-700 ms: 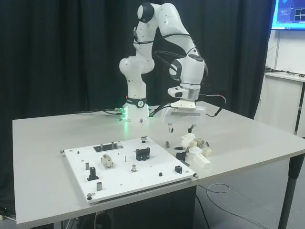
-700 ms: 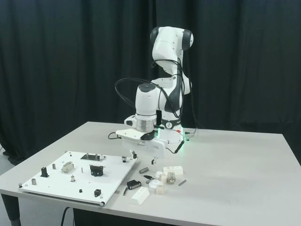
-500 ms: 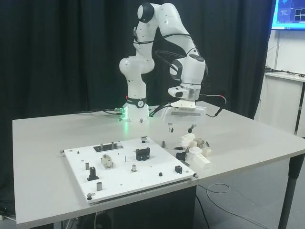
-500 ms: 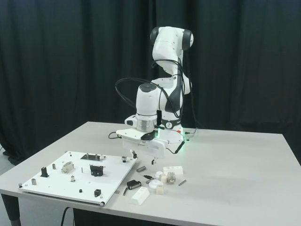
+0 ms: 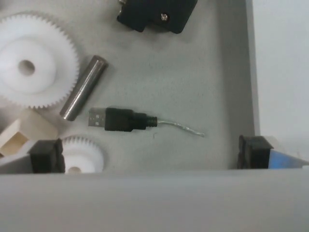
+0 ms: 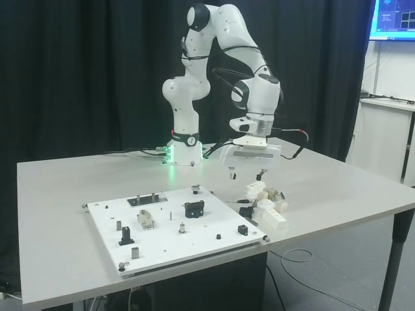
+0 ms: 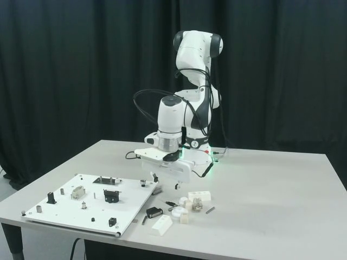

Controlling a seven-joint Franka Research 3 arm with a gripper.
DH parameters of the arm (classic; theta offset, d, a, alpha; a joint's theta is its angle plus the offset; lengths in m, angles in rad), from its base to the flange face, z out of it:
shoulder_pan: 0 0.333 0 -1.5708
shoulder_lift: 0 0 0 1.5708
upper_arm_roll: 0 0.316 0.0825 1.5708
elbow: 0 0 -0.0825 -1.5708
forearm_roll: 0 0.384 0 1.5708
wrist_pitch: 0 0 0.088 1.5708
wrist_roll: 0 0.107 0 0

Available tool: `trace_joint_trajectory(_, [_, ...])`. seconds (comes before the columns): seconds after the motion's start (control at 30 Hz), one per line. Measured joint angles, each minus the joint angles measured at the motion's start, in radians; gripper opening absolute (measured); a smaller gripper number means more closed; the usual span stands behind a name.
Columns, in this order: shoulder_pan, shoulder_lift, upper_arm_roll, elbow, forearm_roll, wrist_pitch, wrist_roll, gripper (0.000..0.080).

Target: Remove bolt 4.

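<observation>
My gripper (image 6: 246,174) hangs open and empty a little above the table, between the white board (image 6: 170,241) and a pile of loose parts (image 6: 266,201). In the wrist view both black fingertips (image 5: 46,155) stand wide apart with nothing between them. Below the gripper (image 5: 150,154) lie a grey metal cylinder (image 5: 83,87) and a black USB plug (image 5: 120,119). Small metal pins (image 6: 153,195) stand upright on the board; I cannot tell which one is bolt 4. From the second room view the gripper (image 7: 165,181) is just past the board's (image 7: 65,210) corner.
A large white gear (image 5: 34,67), a smaller gear (image 5: 79,154) and a black block (image 5: 157,14) lie close under the gripper. The board's edge (image 5: 282,72) is on one side. White blocks (image 7: 162,223) sit near the table's front edge. A green light (image 6: 170,154) glows at the arm's base.
The gripper has risen slightly, still open. A small grey cylinder on the table has rolled toward the board's corner.
</observation>
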Motion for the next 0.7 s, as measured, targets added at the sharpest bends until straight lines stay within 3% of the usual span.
trace_joint_trajectory(0.7, [0.0,0.0,0.002,0.0,-0.009,0.0,0.011,0.08])
